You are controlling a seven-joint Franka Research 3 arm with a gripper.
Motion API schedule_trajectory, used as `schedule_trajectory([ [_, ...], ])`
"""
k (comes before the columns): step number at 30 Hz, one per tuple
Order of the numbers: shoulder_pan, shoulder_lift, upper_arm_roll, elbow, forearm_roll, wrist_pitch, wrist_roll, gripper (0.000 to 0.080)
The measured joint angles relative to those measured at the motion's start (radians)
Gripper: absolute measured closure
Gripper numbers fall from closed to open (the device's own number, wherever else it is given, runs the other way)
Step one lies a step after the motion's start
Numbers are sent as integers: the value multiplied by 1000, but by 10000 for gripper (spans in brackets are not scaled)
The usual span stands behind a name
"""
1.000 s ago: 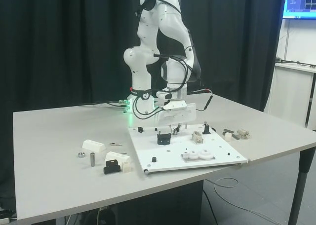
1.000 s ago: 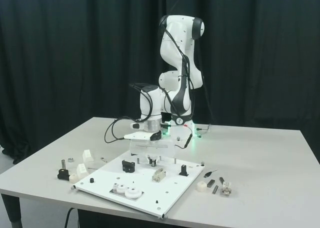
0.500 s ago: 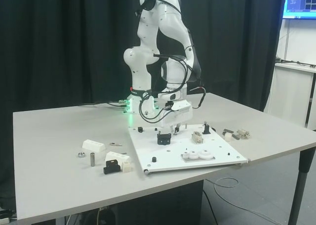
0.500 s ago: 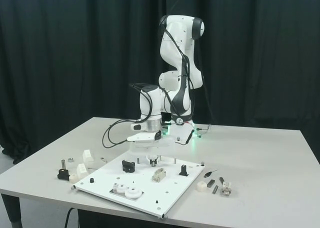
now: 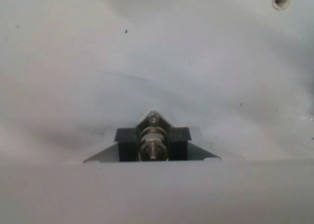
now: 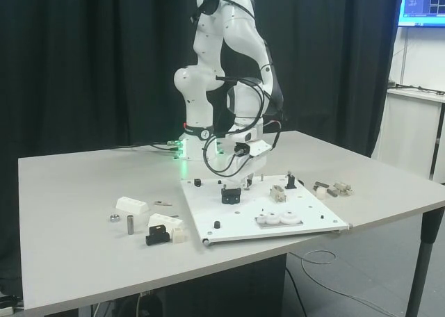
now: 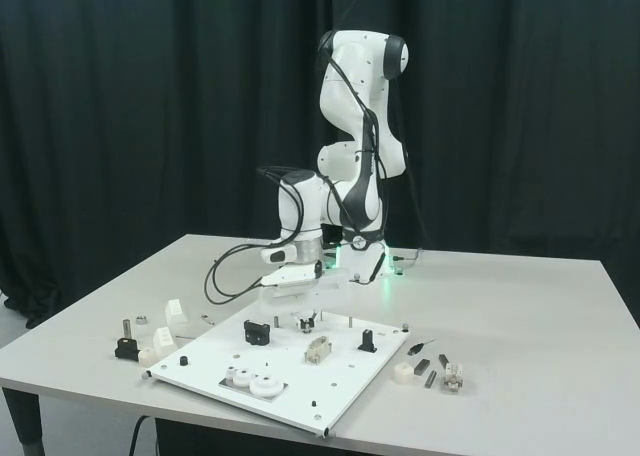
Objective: Remove BNC.
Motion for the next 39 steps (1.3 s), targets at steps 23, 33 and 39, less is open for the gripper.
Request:
schedule_trajectory([
  [23, -6, 4, 0, 17, 0, -33, -92, 682],
  [33, -10, 4, 0, 26, 0, -54, -220, 682],
  [39, -11, 5, 0, 29, 0, -60, -225, 682],
])
